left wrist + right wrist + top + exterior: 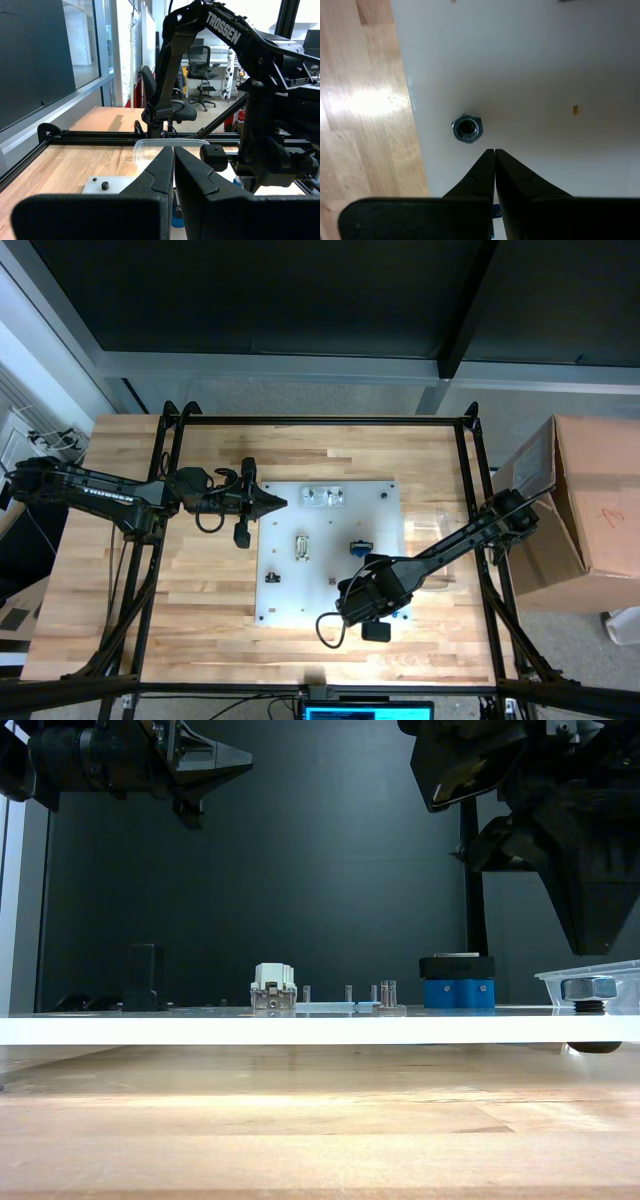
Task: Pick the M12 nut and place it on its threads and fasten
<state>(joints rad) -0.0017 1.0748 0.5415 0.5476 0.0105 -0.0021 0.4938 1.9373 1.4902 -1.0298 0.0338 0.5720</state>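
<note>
The clear tray (556, 982) stands behind the M12 nut (467, 128). The nut sits on its stud (590, 1007), with some ribs showing under it. The right claw (494, 150) hangs above the nut without touching it, pinched together and empty. The left claw (173, 148), also pinched narrow, hovers over the far left edge of the white board (545, 75).

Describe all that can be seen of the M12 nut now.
The M12 nut is small, silver, metallic-looking, hexagonal, with a dark bore. It sits level on its black stud, ribs showing beneath, near the white board's edge. Nothing grips it: the right gripper hangs shut just above; the left gripper, shut, hovers by the board's far left.
</note>
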